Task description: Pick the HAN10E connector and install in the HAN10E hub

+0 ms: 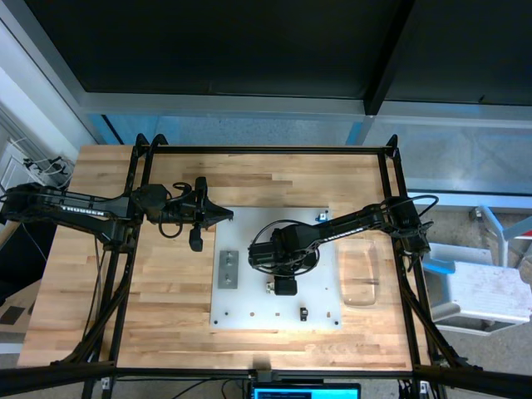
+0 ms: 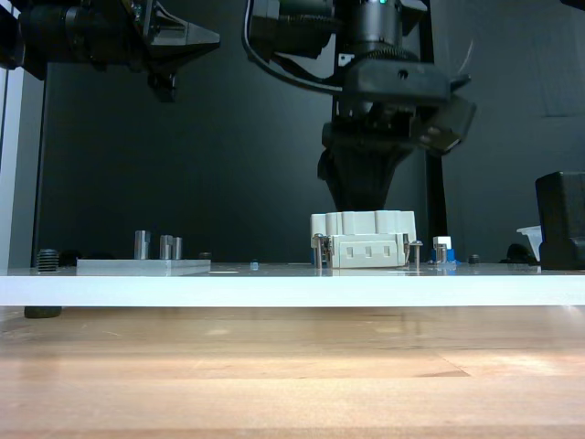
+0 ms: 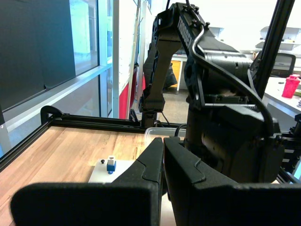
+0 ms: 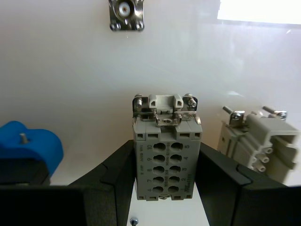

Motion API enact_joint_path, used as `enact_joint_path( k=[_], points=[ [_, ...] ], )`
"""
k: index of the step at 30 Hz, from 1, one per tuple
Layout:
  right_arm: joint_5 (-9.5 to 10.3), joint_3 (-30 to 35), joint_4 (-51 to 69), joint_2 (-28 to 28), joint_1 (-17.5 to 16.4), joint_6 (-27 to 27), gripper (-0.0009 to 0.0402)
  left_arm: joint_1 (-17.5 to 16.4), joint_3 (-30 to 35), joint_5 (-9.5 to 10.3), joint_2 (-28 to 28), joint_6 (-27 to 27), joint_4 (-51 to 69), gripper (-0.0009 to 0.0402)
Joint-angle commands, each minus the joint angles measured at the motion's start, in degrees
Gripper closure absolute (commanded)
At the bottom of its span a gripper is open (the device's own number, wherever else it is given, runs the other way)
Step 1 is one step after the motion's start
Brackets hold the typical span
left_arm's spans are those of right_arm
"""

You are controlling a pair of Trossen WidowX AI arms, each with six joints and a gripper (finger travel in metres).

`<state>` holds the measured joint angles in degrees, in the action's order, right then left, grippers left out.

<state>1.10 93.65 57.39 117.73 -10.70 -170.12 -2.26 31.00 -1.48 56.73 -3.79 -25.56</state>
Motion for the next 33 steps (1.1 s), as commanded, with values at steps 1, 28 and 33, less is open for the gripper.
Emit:
enact_joint_path(
  k=[1, 28, 33],
  points=[
    [-0.66, 1.4, 0.9, -0.3, -0.1, 0.1, 0.0385, 0.0, 0.0, 0.00, 0.0, 0.0, 0.0, 0.0393],
    [-3.30, 6.3, 4.9, -2.8, -4.5, 3.9, 0.0384, 0.0, 0.0, 0.00, 0.0, 0.0, 0.0, 0.0393],
    [-3.50, 9.5, 7.0, 0.0, -5.5, 4.6, 0.0384, 0.0, 0.0, 0.00, 0.0, 0.0, 0.1, 0.0393]
  ],
)
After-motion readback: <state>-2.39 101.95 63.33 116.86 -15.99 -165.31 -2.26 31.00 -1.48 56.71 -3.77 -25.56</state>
